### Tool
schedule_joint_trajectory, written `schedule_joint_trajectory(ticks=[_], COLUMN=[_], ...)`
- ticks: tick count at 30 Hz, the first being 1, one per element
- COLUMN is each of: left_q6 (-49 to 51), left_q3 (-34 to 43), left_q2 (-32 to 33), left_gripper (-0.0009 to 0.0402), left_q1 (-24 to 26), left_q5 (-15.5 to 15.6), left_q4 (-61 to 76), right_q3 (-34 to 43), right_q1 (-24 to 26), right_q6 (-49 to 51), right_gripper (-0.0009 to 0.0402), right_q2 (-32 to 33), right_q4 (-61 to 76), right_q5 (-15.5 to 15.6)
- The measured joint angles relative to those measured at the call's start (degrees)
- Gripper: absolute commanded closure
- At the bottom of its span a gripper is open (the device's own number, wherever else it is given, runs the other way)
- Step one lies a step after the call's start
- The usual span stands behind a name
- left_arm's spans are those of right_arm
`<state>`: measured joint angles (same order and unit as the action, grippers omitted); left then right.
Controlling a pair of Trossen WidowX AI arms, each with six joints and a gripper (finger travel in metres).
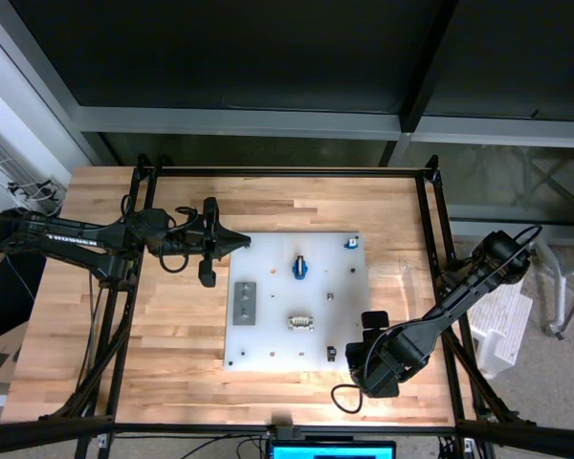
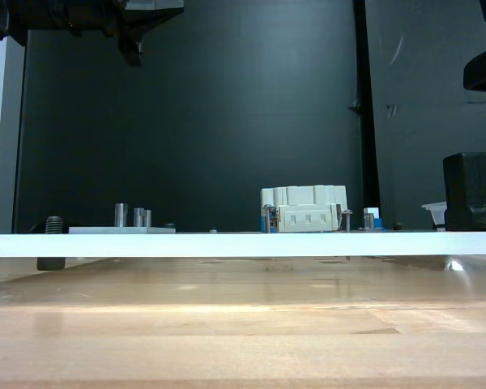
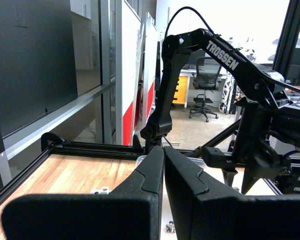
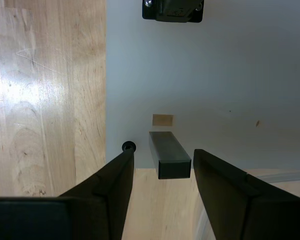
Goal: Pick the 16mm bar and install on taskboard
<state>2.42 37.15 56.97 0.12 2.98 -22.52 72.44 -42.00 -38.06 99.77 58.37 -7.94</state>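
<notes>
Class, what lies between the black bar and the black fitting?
Right wrist view: a square hole beside the bar, then bare board up to the fitting. Right gripper, open, flanks the bar; left gripper hangs shut over the board's far left corner.

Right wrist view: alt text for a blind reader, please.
The right gripper, jaws open, hangs over the white taskboard with the dark 16mm bar upright between them, touching neither, beside a rectangular opening. Whether the bar is seated is unclear. The left gripper, outside this view, hovers by the board's far left corner.
</notes>
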Motion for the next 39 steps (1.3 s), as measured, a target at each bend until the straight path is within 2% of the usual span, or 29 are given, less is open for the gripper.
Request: schedule_joint_trajectory(ticks=[6, 11, 23, 26, 30, 39], left_q6=[0.0, 0.0, 0.0, 0.0, 0.0, 0.0], left_q3=[0.0, 0.0, 0.0, 0.0, 0.0, 0.0], left_q2=[0.0, 0.0, 0.0, 0.0, 0.0, 0.0], left_gripper=[0.0393, 0.0393, 0.0393, 0.0393, 0.0393, 0.0393], left_q1=[0.0, 0.0, 0.0, 0.0, 0.0, 0.0], left_q5=[0.0, 0.0, 0.0, 0.0, 0.0, 0.0], left_q4=[0.0, 0.0, 0.0, 0.0, 0.0, 0.0], right_q3=[0.0, 0.0, 0.0, 0.0, 0.2, 3.0], right_q1=[0.0, 0.0, 0.0, 0.0, 0.0, 0.1], right_q6=[0.0, 0.0, 0.0, 0.0, -0.1, -0.2], right_gripper=[0.029, 0.0322, 0.039, 0.0393, 0.0391, 0.0391], right_q2=[0.0, -0.1, -0.5, -0.9, -1.9, -2.2], right_q4=[0.0, 0.0, 0.4, 0.5, 0.8, 3.6], right_q5=[0.0, -1.5, -1.0, -0.8, 1.8, 1.9])
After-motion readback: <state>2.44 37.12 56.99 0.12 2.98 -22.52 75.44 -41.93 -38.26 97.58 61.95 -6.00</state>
